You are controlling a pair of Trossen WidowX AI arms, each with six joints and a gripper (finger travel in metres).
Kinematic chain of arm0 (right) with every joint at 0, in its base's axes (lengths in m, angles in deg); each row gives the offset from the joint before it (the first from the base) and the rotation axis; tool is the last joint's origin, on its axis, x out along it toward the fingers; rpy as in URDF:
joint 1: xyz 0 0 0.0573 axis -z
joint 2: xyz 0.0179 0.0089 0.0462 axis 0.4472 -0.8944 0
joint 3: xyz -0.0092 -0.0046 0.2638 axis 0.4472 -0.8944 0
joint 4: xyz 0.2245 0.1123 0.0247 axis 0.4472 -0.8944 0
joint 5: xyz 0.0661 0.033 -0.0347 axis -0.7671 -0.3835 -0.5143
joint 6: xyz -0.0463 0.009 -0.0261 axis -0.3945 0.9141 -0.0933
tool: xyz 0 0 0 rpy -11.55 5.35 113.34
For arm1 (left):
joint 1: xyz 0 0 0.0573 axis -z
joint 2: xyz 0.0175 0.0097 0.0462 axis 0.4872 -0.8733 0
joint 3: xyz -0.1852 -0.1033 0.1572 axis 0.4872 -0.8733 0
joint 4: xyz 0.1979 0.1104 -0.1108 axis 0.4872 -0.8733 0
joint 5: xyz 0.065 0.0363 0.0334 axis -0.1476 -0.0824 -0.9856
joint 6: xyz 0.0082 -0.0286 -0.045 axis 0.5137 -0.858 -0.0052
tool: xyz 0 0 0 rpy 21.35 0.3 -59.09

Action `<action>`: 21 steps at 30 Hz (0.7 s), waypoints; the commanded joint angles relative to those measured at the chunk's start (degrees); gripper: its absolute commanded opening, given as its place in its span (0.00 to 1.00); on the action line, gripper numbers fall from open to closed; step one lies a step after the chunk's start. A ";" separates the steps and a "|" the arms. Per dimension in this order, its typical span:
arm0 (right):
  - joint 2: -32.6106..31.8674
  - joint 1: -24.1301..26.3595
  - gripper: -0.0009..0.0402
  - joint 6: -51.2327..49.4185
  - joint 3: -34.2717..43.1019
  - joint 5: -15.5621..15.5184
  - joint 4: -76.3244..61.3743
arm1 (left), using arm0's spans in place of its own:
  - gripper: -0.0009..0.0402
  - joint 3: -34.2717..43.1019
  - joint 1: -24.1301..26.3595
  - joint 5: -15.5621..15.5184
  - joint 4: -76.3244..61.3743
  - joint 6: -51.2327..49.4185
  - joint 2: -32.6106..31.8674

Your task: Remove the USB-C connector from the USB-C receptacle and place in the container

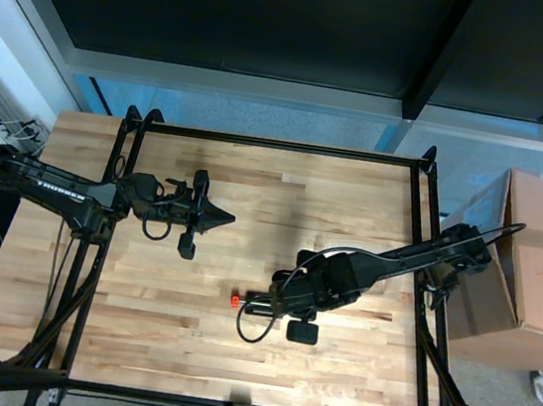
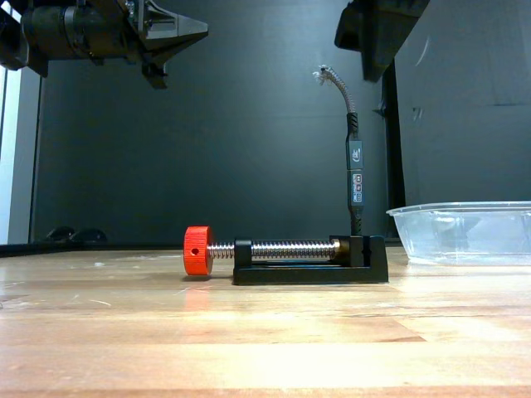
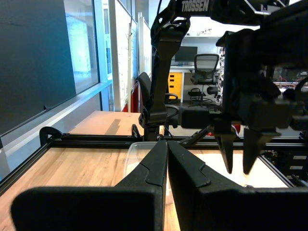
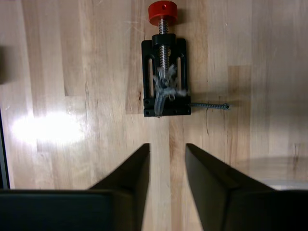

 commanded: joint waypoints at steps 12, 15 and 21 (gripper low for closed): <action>-6.14 0.22 0.46 -2.34 3.43 0.09 0.22 | 0.02 0.00 -0.02 0.00 0.00 0.02 -0.02; -7.93 0.22 0.43 -3.23 3.34 0.07 0.48 | 0.02 0.00 -0.02 0.00 0.00 0.02 -0.02; -10.03 0.20 0.38 -3.96 2.93 0.04 2.21 | 0.02 0.00 -0.02 0.00 0.02 0.02 -0.02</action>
